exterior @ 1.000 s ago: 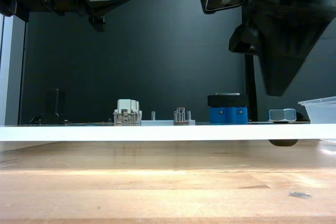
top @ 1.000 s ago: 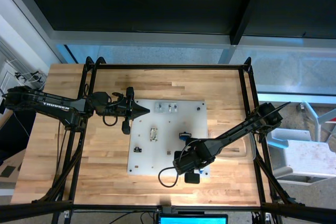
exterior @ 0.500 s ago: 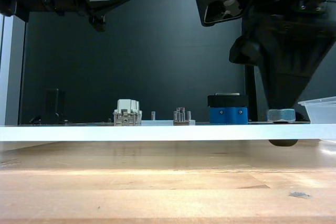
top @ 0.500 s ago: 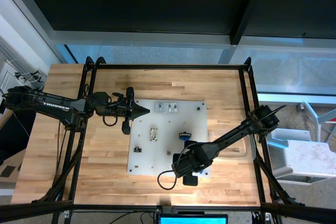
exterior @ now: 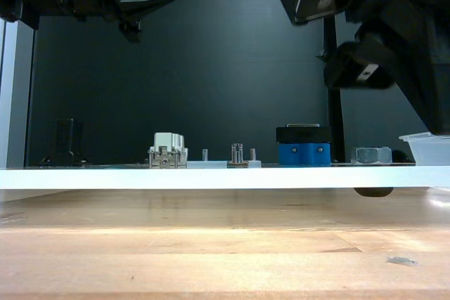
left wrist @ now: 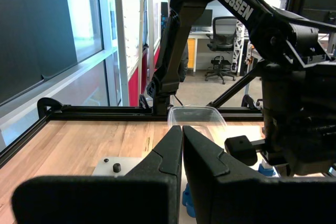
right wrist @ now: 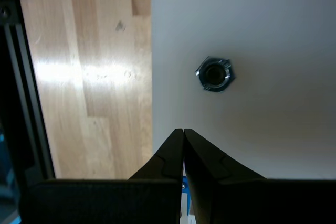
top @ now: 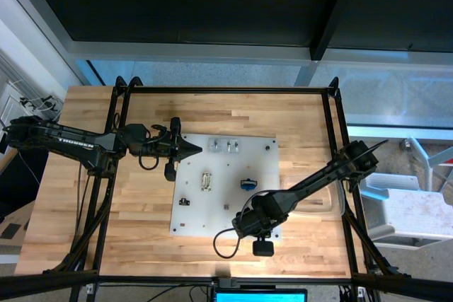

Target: Pick the M12 fastener and fasten on the M12 threads

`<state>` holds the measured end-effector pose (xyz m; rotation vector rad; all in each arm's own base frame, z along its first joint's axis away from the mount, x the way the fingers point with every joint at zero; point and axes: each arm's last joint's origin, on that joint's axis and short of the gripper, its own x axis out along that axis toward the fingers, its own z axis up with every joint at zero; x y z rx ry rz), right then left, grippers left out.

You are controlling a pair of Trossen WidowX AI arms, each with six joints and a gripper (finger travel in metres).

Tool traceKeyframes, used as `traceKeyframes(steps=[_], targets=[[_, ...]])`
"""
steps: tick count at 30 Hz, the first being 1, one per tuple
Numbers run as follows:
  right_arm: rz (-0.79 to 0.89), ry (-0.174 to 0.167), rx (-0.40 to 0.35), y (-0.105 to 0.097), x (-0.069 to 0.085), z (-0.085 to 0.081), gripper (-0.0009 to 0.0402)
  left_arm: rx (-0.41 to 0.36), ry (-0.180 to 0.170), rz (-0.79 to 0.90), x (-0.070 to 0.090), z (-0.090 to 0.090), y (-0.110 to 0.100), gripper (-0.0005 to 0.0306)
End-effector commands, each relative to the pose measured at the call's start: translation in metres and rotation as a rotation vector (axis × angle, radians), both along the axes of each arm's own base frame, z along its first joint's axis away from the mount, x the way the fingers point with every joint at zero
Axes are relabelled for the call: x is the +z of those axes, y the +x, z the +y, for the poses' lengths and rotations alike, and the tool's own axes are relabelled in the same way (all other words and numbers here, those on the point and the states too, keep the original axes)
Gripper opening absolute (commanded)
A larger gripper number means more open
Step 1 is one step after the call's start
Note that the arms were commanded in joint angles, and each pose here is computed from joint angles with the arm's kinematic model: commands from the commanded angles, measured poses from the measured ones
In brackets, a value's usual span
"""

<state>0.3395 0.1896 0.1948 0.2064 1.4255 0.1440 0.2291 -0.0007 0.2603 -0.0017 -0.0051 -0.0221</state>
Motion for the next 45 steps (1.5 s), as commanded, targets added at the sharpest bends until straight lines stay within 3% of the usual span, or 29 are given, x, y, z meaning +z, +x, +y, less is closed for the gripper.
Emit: traceKeyframes(steps=[1,5,12,23,27,33,35,40,45], targets=[[-0.061,-0.06,-0.04,0.002,0.009,-0.003,0.0,0.0,0.0,0.0,0.0,0.0,0.0,0.0],[-0.116,-0.143,-0.095,0.003,0.013,-0.006,0.0,0.0,0.0,0.0,0.0,0.0,0.0,0.0],[-0.09,-0.175,-0.13,0.007,-0.004,-0.003,0.0,0.0,0.0,0.0,0.0,0.0,0.0,0.0],[-0.08,-0.154,-0.12,0.009,-0.01,0.001,0.0,0.0,0.0,0.0,0.0,0.0,0.0,0.0],[-0.057,-0.102,-0.106,0.008,-0.009,0.004,0.0,0.0,0.0,0.0,0.0,0.0,0.0,0.0],[0.01,0.018,-0.066,0.006,-0.009,0.007,0.0,0.0,0.0,0.0,0.0,0.0,0.0,0.0],[0.018,0.04,-0.045,0.005,-0.007,0.008,0.0,0.0,0.0,0.0,0.0,0.0,0.0,0.0],[0.014,0.03,-0.049,0.004,-0.003,0.006,0.0,0.0,0.0,0.0,0.0,0.0,0.0,0.0],[-0.054,-0.039,-0.074,0.003,0.006,0.003,0.0,0.0,0.0,0.0,0.0,0.0,0.0,0.0]])
